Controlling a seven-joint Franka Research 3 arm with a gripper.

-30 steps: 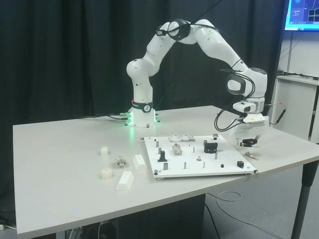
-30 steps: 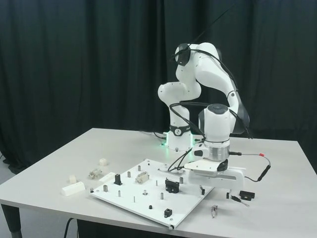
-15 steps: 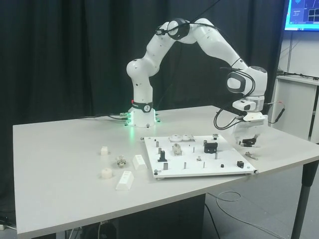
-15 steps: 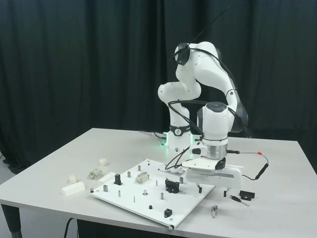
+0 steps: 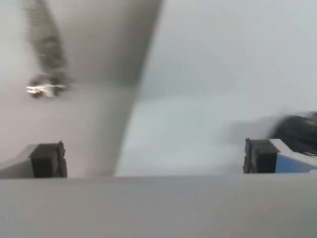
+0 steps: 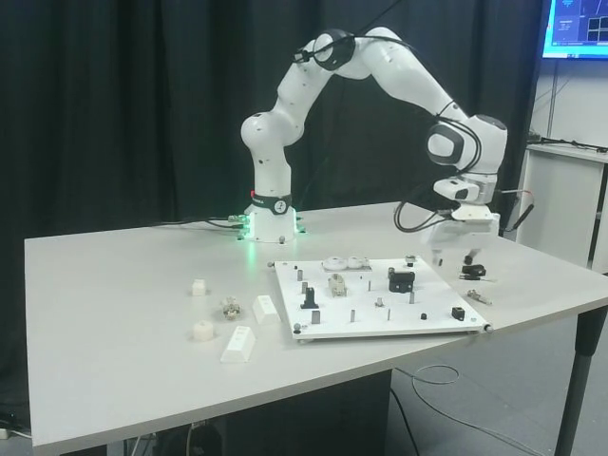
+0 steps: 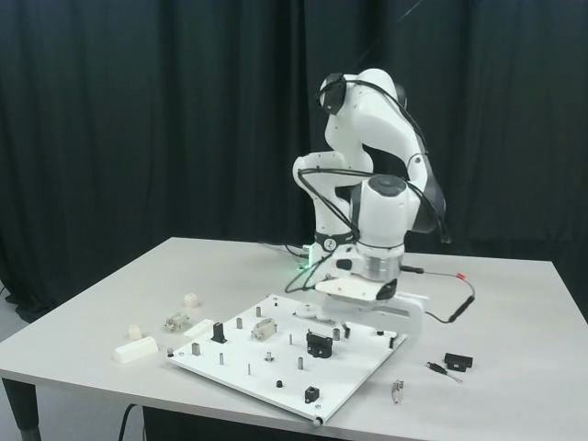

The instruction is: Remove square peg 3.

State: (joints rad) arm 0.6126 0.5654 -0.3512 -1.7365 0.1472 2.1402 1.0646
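The white board [image 6: 380, 323] [image 7: 349, 377] lies near the table's front edge. Several small grey and black pegs stand on it, such as one [image 6: 352, 313]. I cannot tell which is square peg 3. My gripper [image 6: 454, 257] [image 7: 369, 333] hangs a little above the board's far right corner. It is open, and in the wrist view [image 5: 153, 158] its black fingertips [image 5: 47, 159] stand wide apart with nothing between them. That view is blurred.
A black block [image 6: 401, 279] [image 7: 319, 344] stands on the board. A small black part [image 6: 472, 273] [image 7: 457, 361] and a metal piece [image 6: 478, 295] [image 7: 397, 390] lie on the table to the right of the board. White blocks [image 6: 239, 342] [image 7: 136, 349] lie to its left.
The gripper rose from the table beside the board's right edge and moved back over the board's far right corner. It stays open with nothing in it.
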